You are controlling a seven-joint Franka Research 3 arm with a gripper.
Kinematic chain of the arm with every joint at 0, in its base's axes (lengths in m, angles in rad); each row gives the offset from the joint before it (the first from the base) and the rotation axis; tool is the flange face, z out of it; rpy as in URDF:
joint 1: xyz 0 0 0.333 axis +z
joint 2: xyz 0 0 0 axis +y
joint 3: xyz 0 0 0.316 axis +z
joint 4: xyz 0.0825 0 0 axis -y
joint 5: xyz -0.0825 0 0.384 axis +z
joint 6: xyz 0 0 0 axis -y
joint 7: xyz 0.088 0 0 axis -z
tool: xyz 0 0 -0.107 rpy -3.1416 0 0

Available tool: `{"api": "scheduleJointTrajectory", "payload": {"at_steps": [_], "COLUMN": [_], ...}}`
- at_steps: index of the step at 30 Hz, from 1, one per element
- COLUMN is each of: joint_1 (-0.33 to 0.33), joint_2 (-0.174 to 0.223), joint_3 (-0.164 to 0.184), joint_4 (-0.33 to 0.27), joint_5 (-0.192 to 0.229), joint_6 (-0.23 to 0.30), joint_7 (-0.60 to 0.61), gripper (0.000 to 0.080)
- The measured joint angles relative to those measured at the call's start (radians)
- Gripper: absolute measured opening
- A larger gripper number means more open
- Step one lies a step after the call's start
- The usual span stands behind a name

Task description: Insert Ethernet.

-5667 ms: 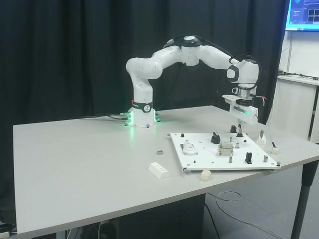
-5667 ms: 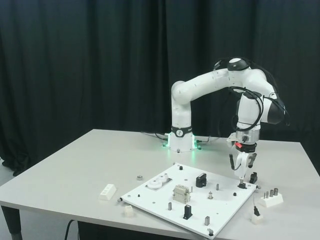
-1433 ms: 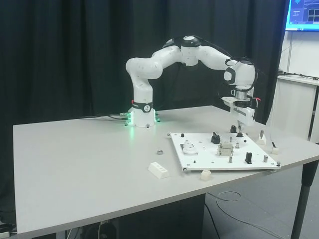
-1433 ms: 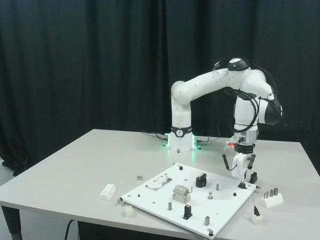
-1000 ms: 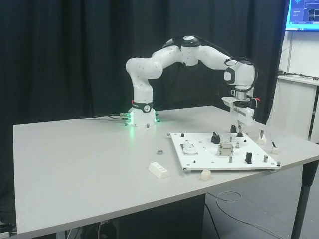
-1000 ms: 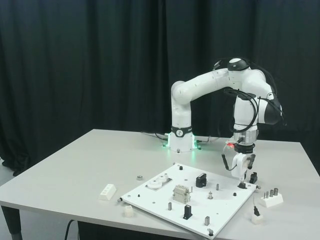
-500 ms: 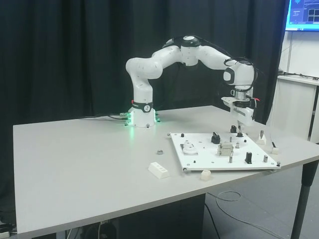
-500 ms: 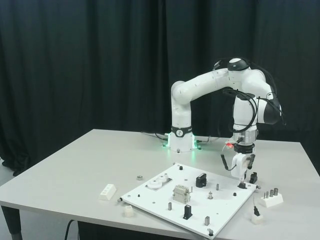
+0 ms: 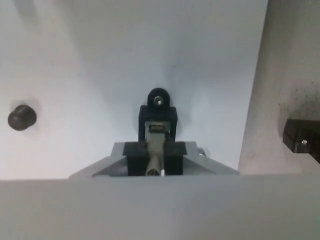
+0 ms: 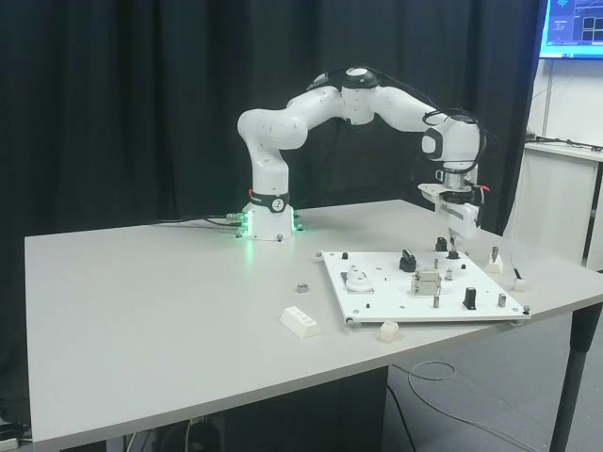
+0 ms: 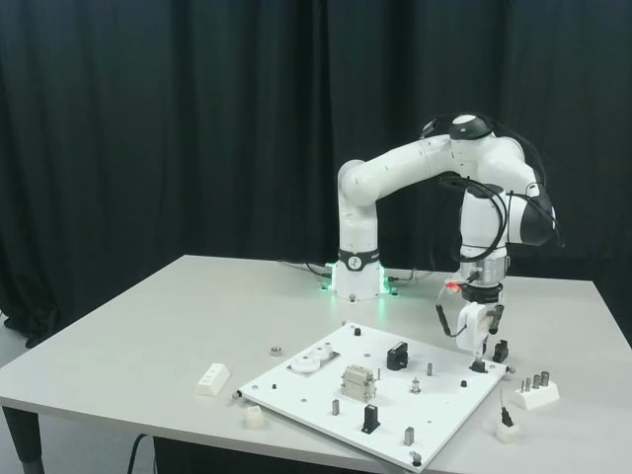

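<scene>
Gripper [image 9: 154, 151] clamped on Ethernet plug [image 9: 155, 135], plug tip apparently in black socket [image 9: 158, 112], white board [image 11: 395, 395]

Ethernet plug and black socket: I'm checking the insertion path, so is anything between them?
Nothing: in the wrist view the Ethernet plug held in the gripper sits right at the black socket.

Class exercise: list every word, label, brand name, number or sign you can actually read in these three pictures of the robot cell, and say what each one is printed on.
None can be read.
Screen at the upper corner of the first room view: it shows lines of text, too small to read.
Dark band near the arm's base: a small mark, too blurred to read.
White board, its parts and the gripper: no lettering visible.
</scene>
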Motion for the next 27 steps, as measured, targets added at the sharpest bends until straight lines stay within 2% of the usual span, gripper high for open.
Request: {"api": "scheduleJointTrajectory", "payload": {"at_steps": [16,17,18,26,27], "joint_1": [0.000,0.000,0.000,0.001,0.001], "joint_2": [0.000,0.000,0.000,0.002,0.003], "joint_3": [-0.001,-0.004,-0.008,-0.071,-0.079], "joint_4": [-0.002,-0.003,-0.003,-0.003,-0.003], "joint_5": [-0.001,-0.003,-0.005,-0.032,-0.036], "joint_6": [0.015,0.021,0.024,0.009,0.003], "joint_7": [-0.029,-0.033,-0.036,-0.063,-0.063], "gripper": [0.0066,0.0066,0.0164,0.0164,0.0710]}}
